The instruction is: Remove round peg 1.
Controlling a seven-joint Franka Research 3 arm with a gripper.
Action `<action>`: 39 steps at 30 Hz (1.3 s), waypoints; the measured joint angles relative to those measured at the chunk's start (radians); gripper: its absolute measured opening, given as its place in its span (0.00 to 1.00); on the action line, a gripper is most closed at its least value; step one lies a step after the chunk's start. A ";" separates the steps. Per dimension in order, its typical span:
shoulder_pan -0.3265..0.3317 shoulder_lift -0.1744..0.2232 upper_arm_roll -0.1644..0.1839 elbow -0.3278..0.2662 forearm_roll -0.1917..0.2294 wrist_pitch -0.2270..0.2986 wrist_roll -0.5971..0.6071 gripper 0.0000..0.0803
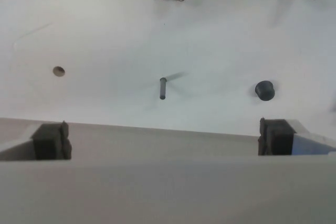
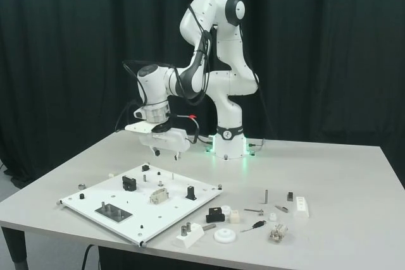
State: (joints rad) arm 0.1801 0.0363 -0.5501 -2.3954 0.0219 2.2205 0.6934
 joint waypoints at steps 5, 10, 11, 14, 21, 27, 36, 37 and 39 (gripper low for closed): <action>0.000 -0.007 -0.002 -0.002 -0.004 -0.002 0.003 1.00; -0.002 -0.018 -0.006 -0.005 -0.012 -0.007 0.034 1.00; -0.002 -0.021 -0.007 -0.007 -0.015 -0.007 0.047 1.00; -0.002 -0.031 -0.008 -0.012 -0.030 -0.006 0.084 1.00; -0.002 -0.061 -0.008 -0.029 -0.057 0.003 0.128 1.00; -0.002 -0.085 -0.008 -0.060 -0.072 0.030 0.148 1.00; -0.004 -0.093 -0.009 -0.103 -0.072 0.053 0.150 1.00; -0.004 -0.093 -0.009 -0.107 -0.072 0.056 0.150 1.00; -0.004 -0.093 -0.009 -0.114 -0.070 0.062 0.150 1.00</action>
